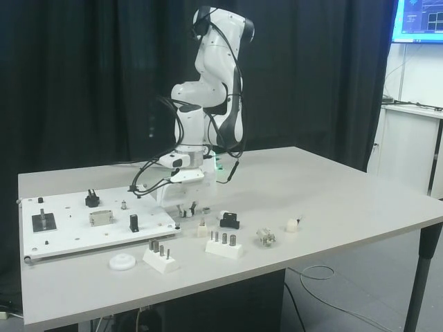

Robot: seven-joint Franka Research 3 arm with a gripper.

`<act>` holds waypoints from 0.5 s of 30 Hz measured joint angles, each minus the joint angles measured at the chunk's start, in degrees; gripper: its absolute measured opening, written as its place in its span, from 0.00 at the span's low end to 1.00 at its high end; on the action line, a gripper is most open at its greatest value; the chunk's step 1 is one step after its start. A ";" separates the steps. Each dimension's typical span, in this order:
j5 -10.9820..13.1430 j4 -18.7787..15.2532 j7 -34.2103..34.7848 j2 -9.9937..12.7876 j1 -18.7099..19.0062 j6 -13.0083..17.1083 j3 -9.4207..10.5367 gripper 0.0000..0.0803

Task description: Insert small gear.

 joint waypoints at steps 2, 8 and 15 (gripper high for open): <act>0.00 0.00 0.00 -0.21 0.00 -0.14 -0.02 0.25; 0.00 -0.11 0.00 -1.03 0.00 -0.62 -0.16 0.25; 0.00 -0.32 0.00 -2.00 0.00 -1.28 -0.43 0.25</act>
